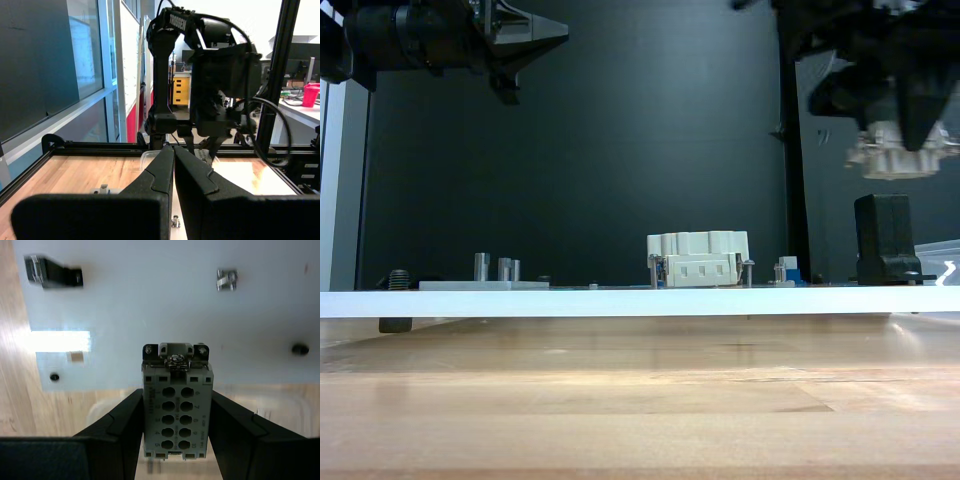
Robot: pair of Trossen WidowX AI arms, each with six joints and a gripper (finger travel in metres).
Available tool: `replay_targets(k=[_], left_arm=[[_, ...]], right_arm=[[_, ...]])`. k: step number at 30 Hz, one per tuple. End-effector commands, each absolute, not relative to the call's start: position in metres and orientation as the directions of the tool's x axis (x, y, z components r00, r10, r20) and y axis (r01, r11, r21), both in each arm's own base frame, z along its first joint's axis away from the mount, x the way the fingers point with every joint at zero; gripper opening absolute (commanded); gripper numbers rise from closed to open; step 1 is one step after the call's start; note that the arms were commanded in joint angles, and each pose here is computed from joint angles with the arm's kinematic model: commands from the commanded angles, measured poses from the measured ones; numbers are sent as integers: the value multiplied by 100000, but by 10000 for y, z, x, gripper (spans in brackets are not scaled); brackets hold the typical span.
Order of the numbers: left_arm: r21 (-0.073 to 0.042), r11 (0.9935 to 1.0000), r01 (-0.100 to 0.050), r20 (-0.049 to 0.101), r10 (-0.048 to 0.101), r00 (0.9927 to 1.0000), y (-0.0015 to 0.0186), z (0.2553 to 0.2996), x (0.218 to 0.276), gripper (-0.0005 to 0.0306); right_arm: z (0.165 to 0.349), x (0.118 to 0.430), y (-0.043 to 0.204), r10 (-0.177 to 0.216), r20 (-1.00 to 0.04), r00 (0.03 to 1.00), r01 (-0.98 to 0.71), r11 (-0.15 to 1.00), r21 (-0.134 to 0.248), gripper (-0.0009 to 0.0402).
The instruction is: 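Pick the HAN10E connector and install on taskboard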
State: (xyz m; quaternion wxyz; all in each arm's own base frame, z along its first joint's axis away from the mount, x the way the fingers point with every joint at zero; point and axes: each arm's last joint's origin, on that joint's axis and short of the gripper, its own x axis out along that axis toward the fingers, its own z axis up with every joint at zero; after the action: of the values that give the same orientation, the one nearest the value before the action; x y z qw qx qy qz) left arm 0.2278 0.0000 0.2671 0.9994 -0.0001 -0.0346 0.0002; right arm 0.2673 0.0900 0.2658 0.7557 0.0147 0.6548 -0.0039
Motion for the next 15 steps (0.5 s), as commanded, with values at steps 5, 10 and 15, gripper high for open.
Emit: replay_targets(k=[5, 10, 15], left_arm=[[18, 100000, -39, 6956, 38, 99758, 0, 2672, 2279, 1], [18, 100000, -1, 6956, 0, 99758, 0, 2672, 2279, 1], [18, 100000, -1, 6956, 0, 99758, 0, 2672, 2279, 1]], right_arm=[[2640, 3066, 947, 165, -99325, 11595, 2901, 99957, 505, 29], [2616, 3330, 988, 275, -99243, 12275, 3317, 99943, 688, 29], [2580, 3568, 1010, 95, -99252, 12204, 2949, 99955, 459, 29]])
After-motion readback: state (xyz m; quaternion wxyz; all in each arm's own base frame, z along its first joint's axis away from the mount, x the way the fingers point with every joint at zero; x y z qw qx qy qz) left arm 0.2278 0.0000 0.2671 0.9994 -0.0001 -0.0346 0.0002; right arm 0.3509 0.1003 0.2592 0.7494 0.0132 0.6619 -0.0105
